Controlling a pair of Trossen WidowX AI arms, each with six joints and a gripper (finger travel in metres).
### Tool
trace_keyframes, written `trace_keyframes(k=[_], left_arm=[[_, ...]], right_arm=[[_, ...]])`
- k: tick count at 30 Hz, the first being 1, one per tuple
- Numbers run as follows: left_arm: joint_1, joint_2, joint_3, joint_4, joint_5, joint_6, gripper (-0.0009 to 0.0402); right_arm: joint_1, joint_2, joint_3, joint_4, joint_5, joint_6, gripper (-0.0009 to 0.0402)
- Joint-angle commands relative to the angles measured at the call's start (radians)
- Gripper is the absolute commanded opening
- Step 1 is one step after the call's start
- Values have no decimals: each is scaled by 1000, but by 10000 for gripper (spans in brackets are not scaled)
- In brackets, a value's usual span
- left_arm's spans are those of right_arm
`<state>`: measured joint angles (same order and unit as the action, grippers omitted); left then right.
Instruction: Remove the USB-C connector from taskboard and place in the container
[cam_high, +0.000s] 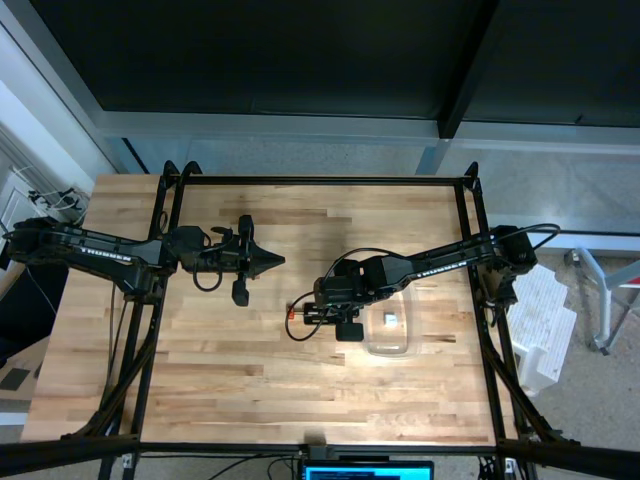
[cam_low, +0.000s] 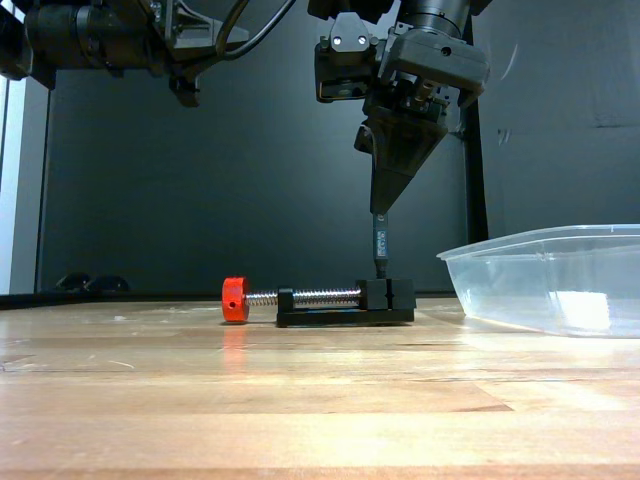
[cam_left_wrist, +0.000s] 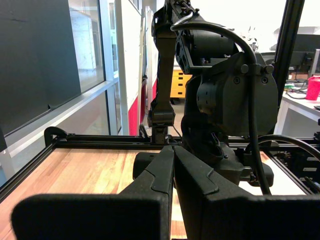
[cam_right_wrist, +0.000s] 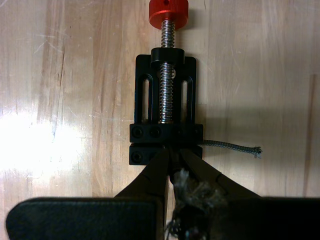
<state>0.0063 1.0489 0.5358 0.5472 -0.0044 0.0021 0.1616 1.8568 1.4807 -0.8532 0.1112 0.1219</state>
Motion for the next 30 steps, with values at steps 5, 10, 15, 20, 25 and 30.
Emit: trace_keyframes(k=[5,10,15,20,25,30], left_arm=[[0,0,0,0,0,0,0],[0,0,0,0,0,0,0],[0,0,0,0,0,0,0],[0,0,0,0,0,0,0],[0,0,0,0,0,0,0],[0,0,0,0,0,0,0]], right_arm=[[0,-4,2,2,1,0,0],[0,-6,15,-1,1,0,0],[0,-18,16,-10,1,0,0],[0,-44,16,-13,1,0,0],[1,-63,16,-19,2,2,0],[3,-72,16,-21,1,2,0]])
